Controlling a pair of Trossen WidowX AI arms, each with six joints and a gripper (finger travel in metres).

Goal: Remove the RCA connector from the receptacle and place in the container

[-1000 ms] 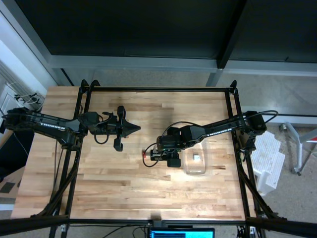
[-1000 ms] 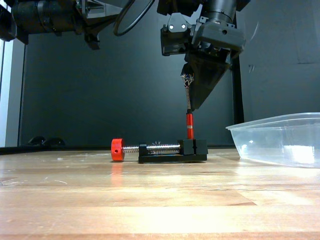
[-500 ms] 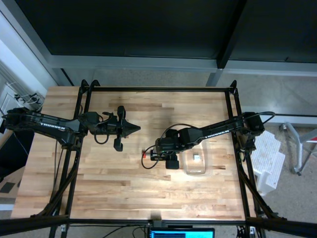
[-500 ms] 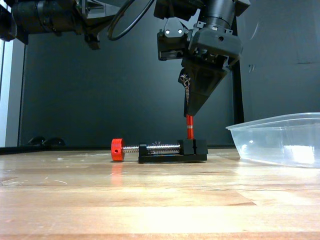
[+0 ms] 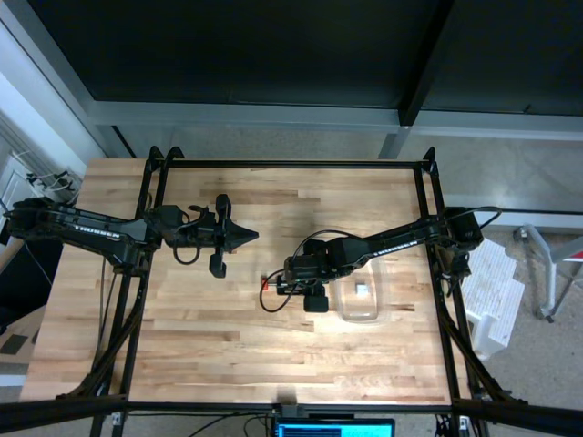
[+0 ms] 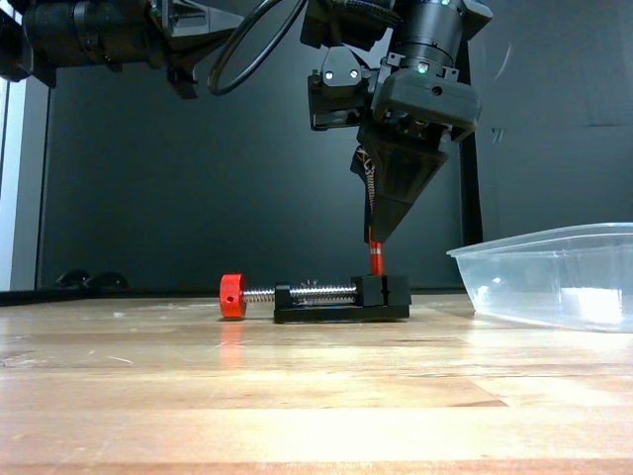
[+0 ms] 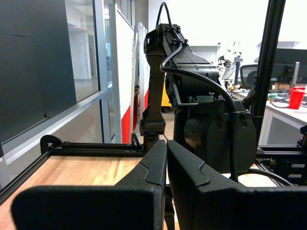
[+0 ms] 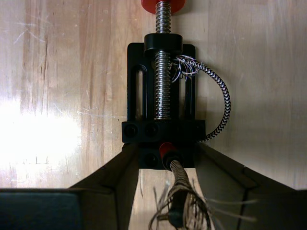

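Note:
The receptacle [image 6: 341, 297], a black block with a red knob [image 6: 231, 296] on a threaded rod, lies on the wood. The RCA connector [image 6: 375, 259] stands upright in the receptacle's right end, red part down. My right gripper [image 6: 377, 230] hangs straight above it, pointing down. In the right wrist view the right gripper [image 8: 168, 165] is open, its fingers [image 8: 120, 175] on either side of the RCA connector [image 8: 168, 151] and the receptacle [image 8: 163, 129]. The clear container [image 6: 554, 277] stands just to the right. My left gripper [image 7: 166, 158] is shut and empty, parked at the left [image 5: 244, 237].
A small white-blue piece [image 5: 362, 289] lies inside the container [image 5: 360, 312]. A braided wire loop [image 8: 221, 103] arcs off the receptacle's side. Black frame rails [image 5: 291, 165] border the table's far and side edges.
My right gripper has come lower over the connector, covering its grey spring part. The left arm has not moved.

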